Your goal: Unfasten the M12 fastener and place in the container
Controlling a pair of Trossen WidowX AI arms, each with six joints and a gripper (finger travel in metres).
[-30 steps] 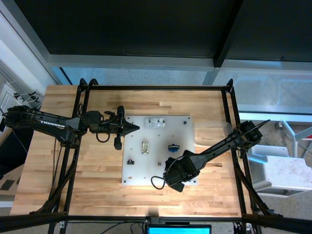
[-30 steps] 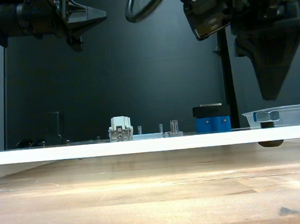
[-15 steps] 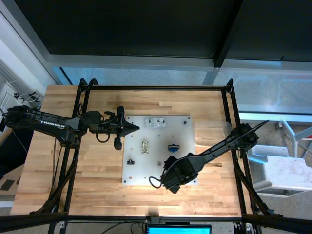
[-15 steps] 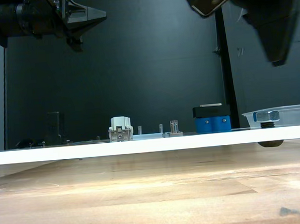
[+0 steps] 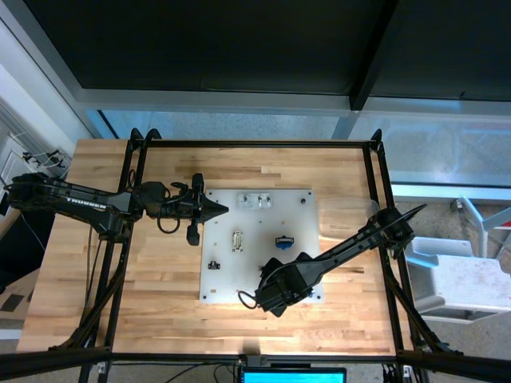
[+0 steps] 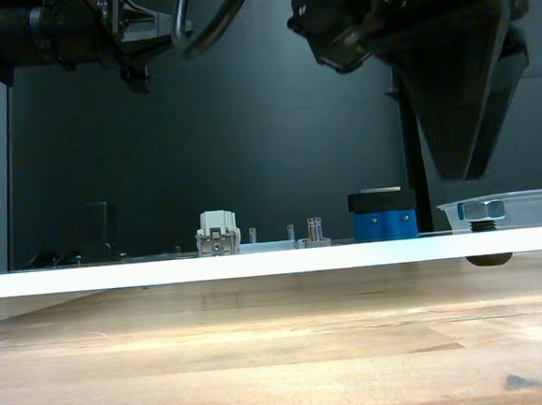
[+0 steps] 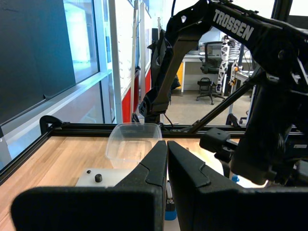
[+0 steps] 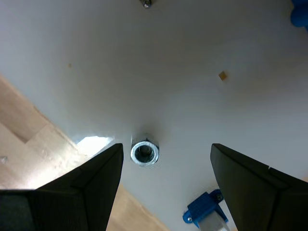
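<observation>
Your right gripper (image 8: 166, 148) is hovering over the white board (image 5: 231, 279) near its right edge, with its fingers spread wide. The M12 fastener (image 8: 144, 153) is sitting on its stud (image 6: 484, 226), outside the container (image 7: 134, 144). Your left gripper (image 7: 167, 147) is hanging at the board's far left, fingers pressed together.

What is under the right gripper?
The silver nut, on its stud on the white board, below the open right gripper. From above, the nut covers the stud. The left gripper hovers shut at the board's left edge.
</observation>
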